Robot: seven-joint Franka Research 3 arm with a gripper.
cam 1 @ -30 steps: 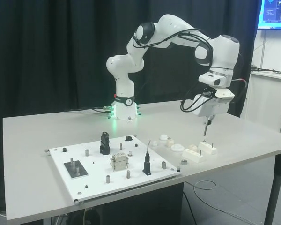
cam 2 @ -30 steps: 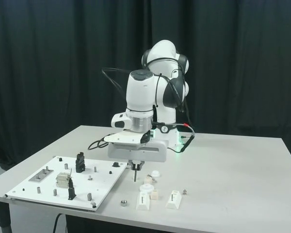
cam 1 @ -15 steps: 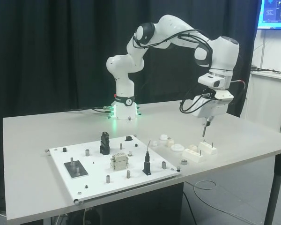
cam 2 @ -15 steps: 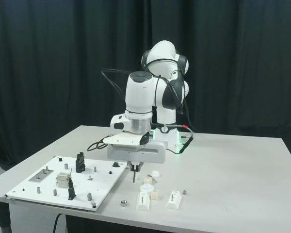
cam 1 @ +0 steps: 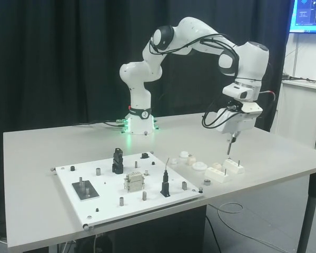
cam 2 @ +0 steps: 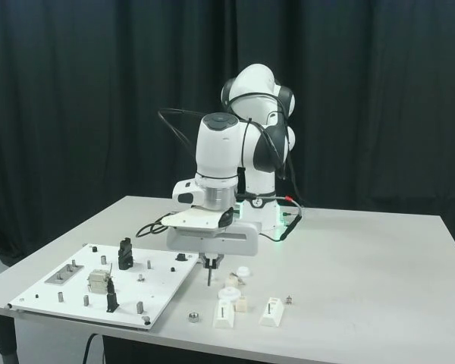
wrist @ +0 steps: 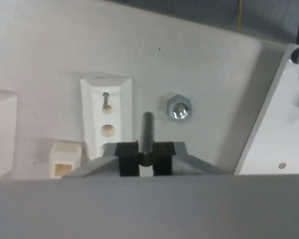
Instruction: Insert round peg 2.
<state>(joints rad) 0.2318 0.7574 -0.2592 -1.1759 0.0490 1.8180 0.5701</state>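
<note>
My gripper [wrist: 146, 157] is shut on a grey round peg [wrist: 147, 130], which hangs upright from the black fingers. It hovers above the table, over the near end of a white peg holder [wrist: 106, 117] with round holes, one of them holding a thin pin. In the first room view the gripper [cam 1: 230, 137] and the peg [cam 1: 228, 147] hang above the two white holders [cam 1: 217, 172]. From the second room view the gripper [cam 2: 209, 263] sits between the holders [cam 2: 224, 312] and the white board [cam 2: 83, 303].
A metal nut [wrist: 179, 108] lies beside the holder, toward the board's edge [wrist: 269, 129]. A small white cube [wrist: 65, 155] and a second white block [wrist: 0, 132] sit on the other side. White round parts [cam 1: 192, 159] lie near the board, which carries several fixtures.
The gripper has shifted a little toward the board with the peg still in it, staying above the holders.
</note>
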